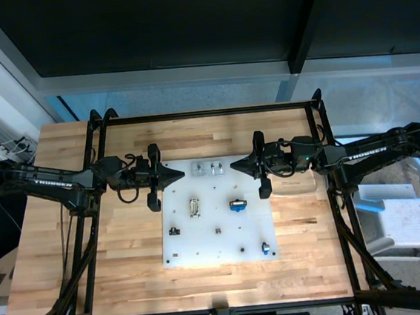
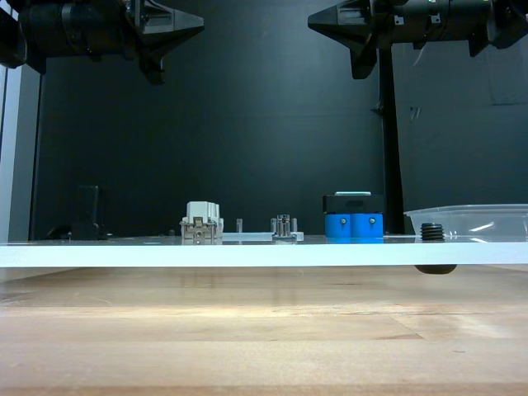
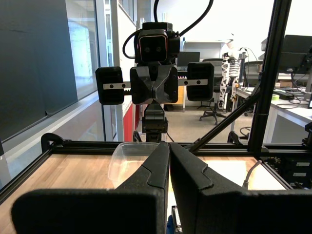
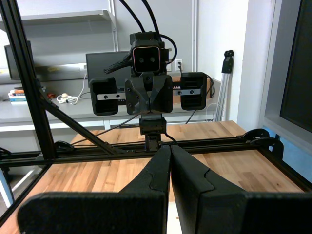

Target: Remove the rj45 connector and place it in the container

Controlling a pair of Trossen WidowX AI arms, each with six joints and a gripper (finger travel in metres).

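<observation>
Rj45 connector (image 1: 266,249): sits at near right corner of white board (image 1: 204,247), well below and well apart from both sets of fingers, closer to the right ones. Container (image 2: 474,219): on desk (image 1: 129,240) just beside board's right edge, behind the right fingertips, under that arm. Left gripper (image 1: 180,174): high over board's far left part, fingers (image 3: 151,170) pressed together. Right gripper (image 1: 235,166): same height, tip facing left tip across a gap, fingers (image 4: 195,180) together too. Cream connector (image 1: 195,207) and blue block (image 1: 237,205): on board below the two tips.
</observation>
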